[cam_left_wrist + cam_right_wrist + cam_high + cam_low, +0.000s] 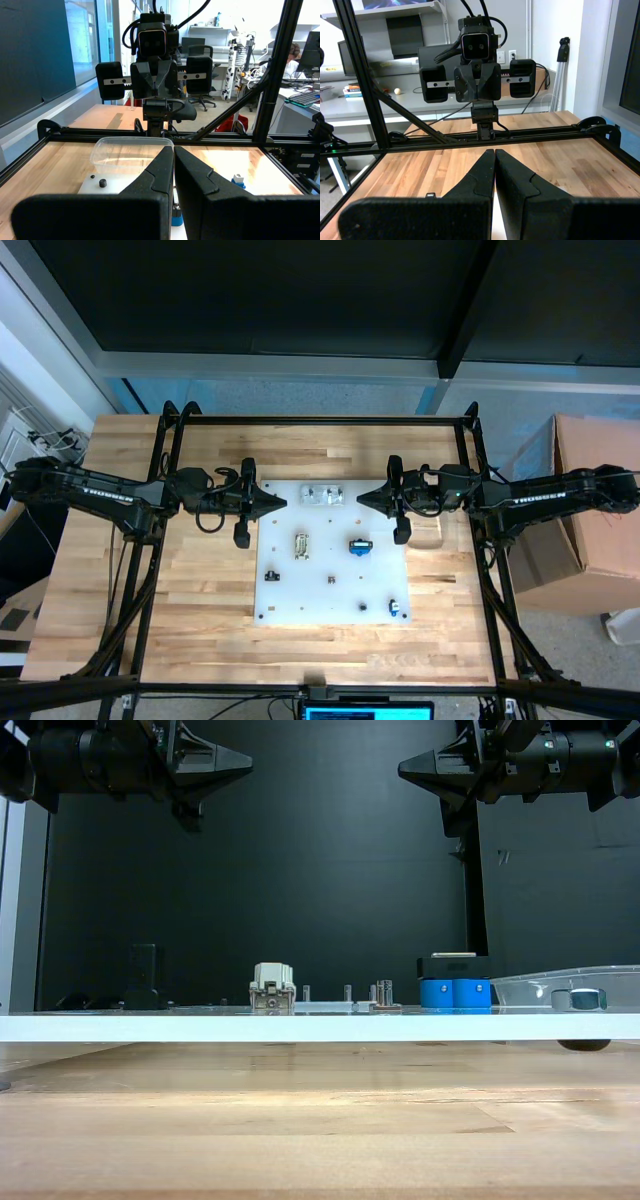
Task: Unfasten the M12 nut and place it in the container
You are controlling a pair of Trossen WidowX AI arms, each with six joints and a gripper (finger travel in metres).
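Note:
A small silver nut (397, 609) sits on its stud near the white board's (290, 610) near right edge. In the low view the nut (585, 998) seems to lie in the clear container (540, 983), but from above the container (432, 532), just off the board's right edge, shows nothing inside. My left gripper (278, 503) hangs high over the board's far left edge, fingers shut on nothing. My right gripper (362, 499) hangs opposite it over the far right, also shut and holding nothing. Both tips point at each other, well above the parts (248, 762) (402, 765).
On the board stand a grey connector (300, 545), a blue block (360, 547), a clear piece at the far edge (323, 496) and small posts (331, 580). A black frame (320, 421) rings the table. A cardboard box (590, 510) stands off the right side.

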